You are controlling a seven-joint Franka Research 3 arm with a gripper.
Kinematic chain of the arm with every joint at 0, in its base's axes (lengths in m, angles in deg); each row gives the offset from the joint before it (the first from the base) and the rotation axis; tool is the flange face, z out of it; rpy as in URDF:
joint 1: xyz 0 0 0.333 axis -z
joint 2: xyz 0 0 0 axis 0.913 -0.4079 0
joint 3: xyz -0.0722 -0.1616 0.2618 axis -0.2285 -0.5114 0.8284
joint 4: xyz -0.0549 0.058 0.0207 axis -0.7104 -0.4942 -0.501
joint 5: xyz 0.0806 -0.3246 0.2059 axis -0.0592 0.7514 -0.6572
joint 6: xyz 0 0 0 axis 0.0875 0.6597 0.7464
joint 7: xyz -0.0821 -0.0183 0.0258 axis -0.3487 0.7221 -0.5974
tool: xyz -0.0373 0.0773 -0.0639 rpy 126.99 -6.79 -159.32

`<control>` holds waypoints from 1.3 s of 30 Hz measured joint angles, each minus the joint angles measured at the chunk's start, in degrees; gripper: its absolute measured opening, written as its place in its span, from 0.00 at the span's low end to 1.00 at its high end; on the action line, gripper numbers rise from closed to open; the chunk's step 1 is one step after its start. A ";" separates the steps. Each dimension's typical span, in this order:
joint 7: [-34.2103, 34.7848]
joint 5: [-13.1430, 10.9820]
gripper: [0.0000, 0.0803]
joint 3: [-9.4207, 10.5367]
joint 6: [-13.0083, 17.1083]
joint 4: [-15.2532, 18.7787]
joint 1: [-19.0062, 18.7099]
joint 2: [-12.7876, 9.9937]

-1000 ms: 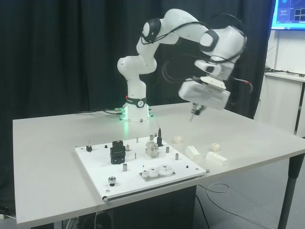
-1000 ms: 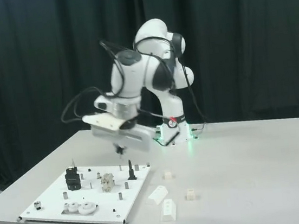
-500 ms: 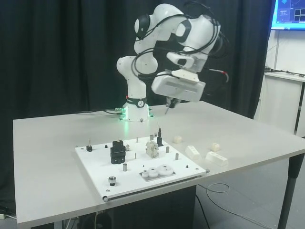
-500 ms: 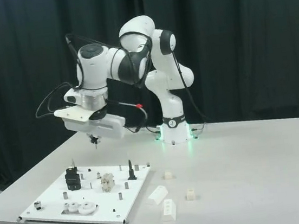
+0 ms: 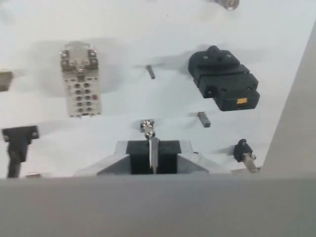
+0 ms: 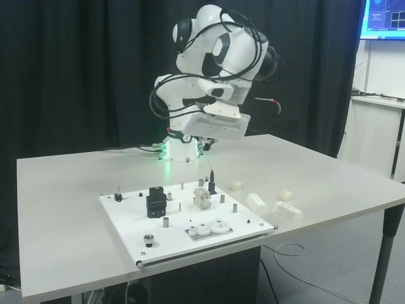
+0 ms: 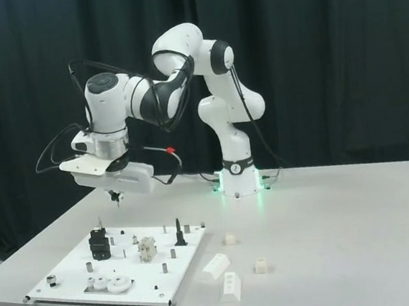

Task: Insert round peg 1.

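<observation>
My gripper (image 5: 153,159) is shut on a thin grey round peg (image 5: 153,150) that points down between the black finger pads. It hangs well above the white board (image 6: 126,221), over the board's back part, as the second room view shows for the gripper (image 7: 116,198) and board (image 7: 63,278). In the wrist view a small metal socket (image 5: 147,125) lies just past the peg's tip. Around it are a grey multi-pin connector (image 5: 79,81), a black block (image 5: 224,85) and two short grey pins (image 5: 150,70).
The board also carries white gears (image 6: 209,228), a black upright post (image 6: 212,180) and a black knob (image 5: 243,151). Several white blocks (image 6: 256,202) lie on the grey table beside the board. The arm's base (image 7: 239,178) shows a green light.
The arm has swung from above the table beside the white blocks across to above the board, rising a little, with the peg still held.
</observation>
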 joint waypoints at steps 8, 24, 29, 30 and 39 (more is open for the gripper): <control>-3.77 0.07 0.04 -1.36 2.85 4.30 0.64 1.73; -10.25 -0.49 0.04 -4.15 11.65 15.04 1.85 7.78; -11.73 -0.75 0.04 -5.28 16.12 19.80 1.85 10.37; -11.94 -0.81 0.04 -5.51 17.09 20.82 1.85 10.89; -15.47 -2.25 0.04 -7.83 25.82 30.70 1.85 15.95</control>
